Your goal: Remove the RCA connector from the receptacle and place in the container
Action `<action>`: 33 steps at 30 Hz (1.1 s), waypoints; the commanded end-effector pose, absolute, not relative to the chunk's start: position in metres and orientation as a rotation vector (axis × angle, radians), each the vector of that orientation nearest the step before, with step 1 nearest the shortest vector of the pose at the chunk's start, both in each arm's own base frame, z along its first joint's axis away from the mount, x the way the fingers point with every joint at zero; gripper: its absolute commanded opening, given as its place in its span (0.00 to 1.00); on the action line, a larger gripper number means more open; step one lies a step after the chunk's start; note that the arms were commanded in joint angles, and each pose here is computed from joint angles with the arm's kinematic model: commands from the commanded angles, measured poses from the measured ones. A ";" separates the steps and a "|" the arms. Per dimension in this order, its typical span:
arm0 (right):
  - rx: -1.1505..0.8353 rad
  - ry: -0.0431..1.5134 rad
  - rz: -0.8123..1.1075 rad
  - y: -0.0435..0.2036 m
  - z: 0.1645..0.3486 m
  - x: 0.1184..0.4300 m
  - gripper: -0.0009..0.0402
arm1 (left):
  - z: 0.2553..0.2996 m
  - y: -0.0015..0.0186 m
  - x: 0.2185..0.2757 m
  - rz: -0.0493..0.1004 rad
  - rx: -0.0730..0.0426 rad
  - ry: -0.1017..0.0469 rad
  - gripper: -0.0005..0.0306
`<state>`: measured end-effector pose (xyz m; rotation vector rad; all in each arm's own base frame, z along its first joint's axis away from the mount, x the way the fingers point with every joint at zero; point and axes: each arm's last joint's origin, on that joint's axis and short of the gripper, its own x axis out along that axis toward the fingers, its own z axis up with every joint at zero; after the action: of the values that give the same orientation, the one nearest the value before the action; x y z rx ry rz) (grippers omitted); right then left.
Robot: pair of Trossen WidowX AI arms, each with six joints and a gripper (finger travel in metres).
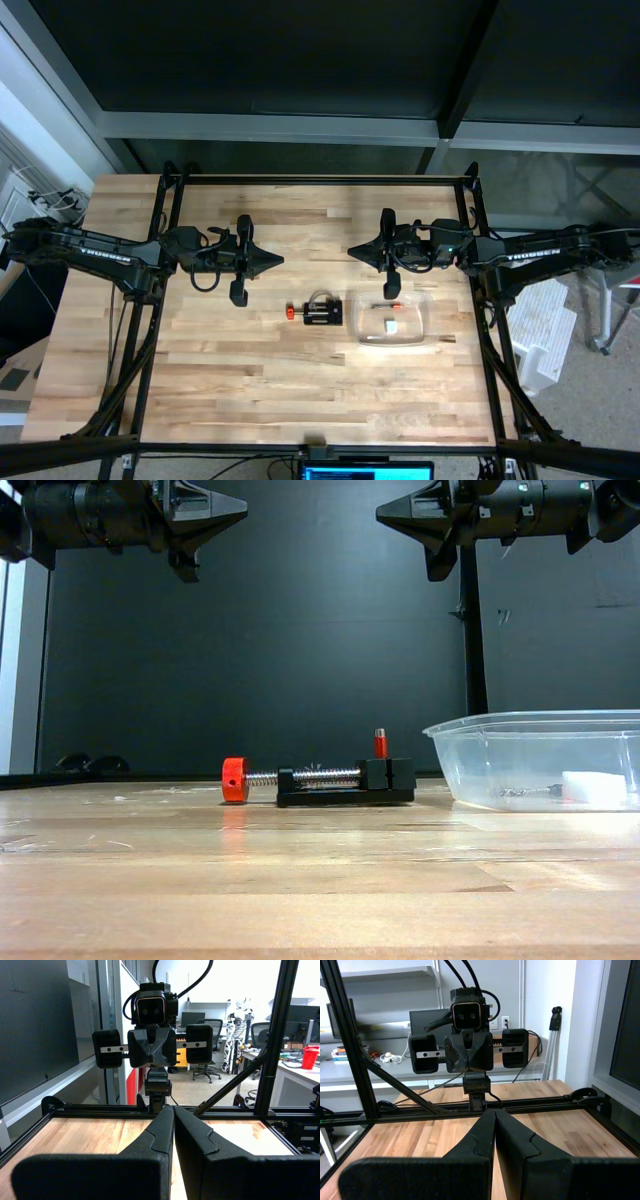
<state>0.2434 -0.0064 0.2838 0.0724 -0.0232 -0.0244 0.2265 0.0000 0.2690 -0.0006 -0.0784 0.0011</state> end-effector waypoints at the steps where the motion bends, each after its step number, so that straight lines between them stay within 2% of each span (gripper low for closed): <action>1: 0.069 -0.018 -0.022 -0.006 0.282 0.243 0.02 | 0.2690 0.0001 0.2265 0.001 -0.001 -0.078 0.02; 33: 0.054 0.002 -0.019 -0.005 0.279 0.243 0.02 | 0.2690 0.0000 0.2265 0.001 -0.001 -0.078 0.02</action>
<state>0.2428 -0.0047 0.2793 0.0543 -0.0026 -0.0182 0.2265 0.0000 0.2689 -0.0006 -0.0780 0.0007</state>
